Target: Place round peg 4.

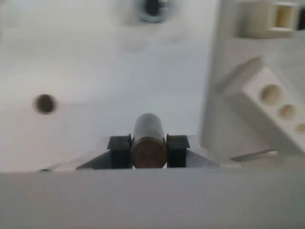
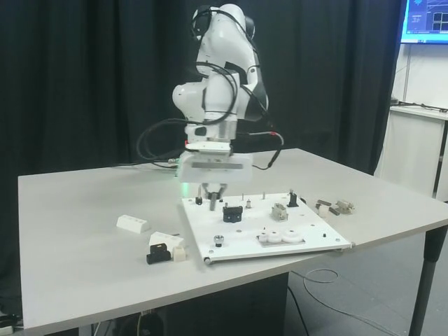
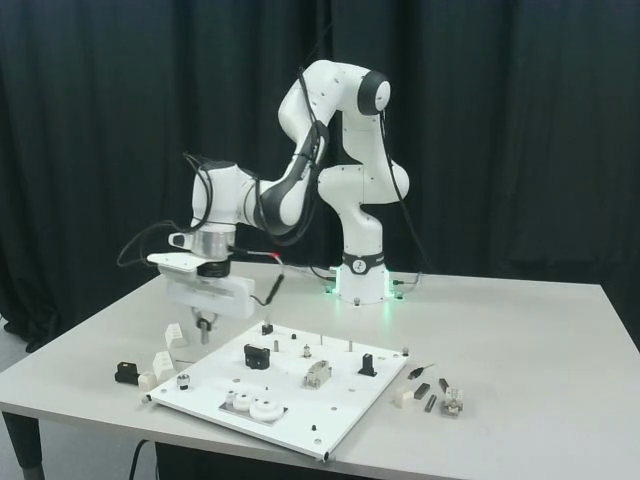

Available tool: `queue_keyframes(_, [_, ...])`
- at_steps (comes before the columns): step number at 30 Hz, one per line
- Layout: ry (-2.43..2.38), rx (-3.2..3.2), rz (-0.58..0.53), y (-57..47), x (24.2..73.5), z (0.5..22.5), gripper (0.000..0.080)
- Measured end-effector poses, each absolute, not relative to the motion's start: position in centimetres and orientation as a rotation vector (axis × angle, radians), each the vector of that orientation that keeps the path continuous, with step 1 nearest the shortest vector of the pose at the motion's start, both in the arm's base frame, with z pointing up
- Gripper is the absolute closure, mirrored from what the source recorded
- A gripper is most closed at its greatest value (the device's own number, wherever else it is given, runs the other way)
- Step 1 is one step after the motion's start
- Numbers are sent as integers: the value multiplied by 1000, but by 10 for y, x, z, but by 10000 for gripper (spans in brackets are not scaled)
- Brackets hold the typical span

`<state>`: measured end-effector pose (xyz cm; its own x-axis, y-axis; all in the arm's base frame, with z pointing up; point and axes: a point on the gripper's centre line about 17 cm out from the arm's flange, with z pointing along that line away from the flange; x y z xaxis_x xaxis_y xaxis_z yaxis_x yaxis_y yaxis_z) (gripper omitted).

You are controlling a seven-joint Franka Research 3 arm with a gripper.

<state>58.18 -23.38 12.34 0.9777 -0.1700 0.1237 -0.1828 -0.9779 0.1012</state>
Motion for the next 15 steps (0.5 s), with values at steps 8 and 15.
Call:
queue_keyframes(8, [-257,2951,184,-299,563,128,649])
queue_keyframes(15, [-244,2895,209,-361,543,124,649])
